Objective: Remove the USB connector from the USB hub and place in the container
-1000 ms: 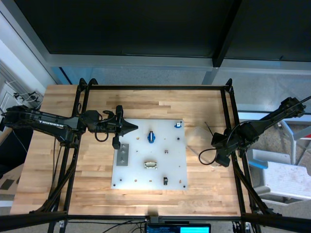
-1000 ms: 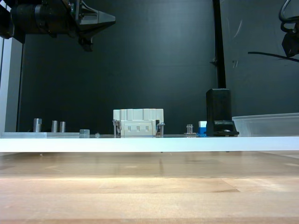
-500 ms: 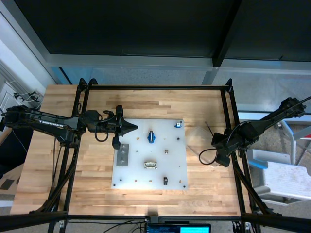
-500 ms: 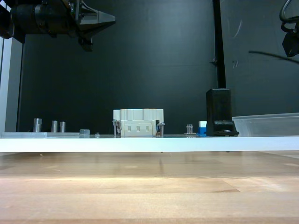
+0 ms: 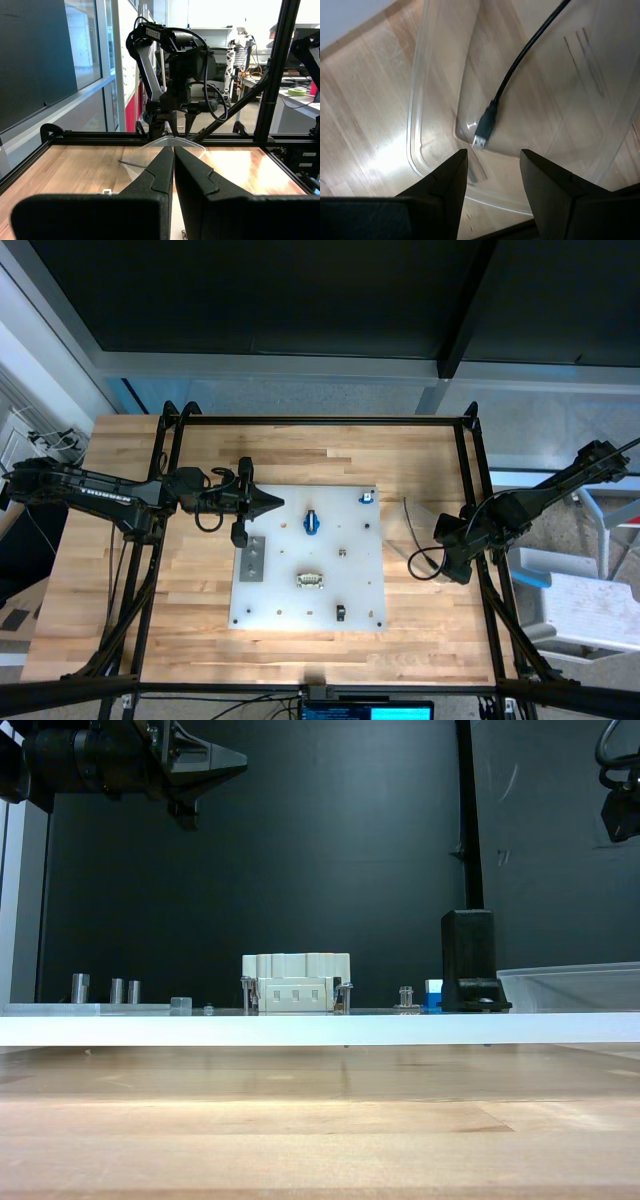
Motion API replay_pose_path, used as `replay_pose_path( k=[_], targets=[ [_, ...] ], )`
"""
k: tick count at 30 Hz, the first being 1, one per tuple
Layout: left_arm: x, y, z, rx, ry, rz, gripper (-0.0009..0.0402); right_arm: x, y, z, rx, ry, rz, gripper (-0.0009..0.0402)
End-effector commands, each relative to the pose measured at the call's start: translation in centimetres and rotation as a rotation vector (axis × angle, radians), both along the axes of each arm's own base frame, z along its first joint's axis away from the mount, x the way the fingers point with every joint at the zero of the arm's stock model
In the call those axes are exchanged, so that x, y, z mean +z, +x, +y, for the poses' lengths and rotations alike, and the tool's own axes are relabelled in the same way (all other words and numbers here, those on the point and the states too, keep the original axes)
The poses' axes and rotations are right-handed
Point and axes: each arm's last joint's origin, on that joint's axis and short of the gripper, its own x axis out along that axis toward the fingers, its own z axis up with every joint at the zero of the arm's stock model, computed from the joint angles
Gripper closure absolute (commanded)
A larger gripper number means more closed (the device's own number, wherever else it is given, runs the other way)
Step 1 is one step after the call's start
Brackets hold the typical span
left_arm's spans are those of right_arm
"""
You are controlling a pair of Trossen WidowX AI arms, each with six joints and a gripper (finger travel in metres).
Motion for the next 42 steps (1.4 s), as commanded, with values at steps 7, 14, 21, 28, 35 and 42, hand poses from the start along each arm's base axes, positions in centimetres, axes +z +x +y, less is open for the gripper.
replay_pose_path(
  k=[7, 14, 21, 28, 35, 42],
  targets=[
    [0.0, 0.01, 0.0, 0.0, 0.0, 0.0, 0.0392, 0.02, 0.04, 0.02, -0.011, 0.004, -0.003, 0.0253],
    [-0.01, 0.01, 0.0, 0.0, 0.0, 0.0, 0.0392, 0.02, 0.03, 0.02, -0.012, 0.005, -0.003, 0.0255],
    [-0.01, 0.01, 0.0, 0.0, 0.0, 0.0, 0.0392, 0.03, 0.07, 0.04, -0.013, 0.007, -0.007, 0.0256],
    [-0.01, 0.01, 0.0, 0.0, 0.0, 0.0, 0.0392, 0.04, 0.1, 0.06, -0.013, 0.009, -0.01, 0.0256],
    [-0.01, 0.01, 0.0, 0.0, 0.0, 0.0, 0.0392, 0.06, 0.14, 0.08, -0.013, 0.012, -0.014, 0.0255],
    [-0.01, 0.01, 0.0, 0.0, 0.0, 0.0, 0.0392, 0.07, 0.17, 0.1, -0.013, 0.014, -0.018, 0.0255]
  ],
)
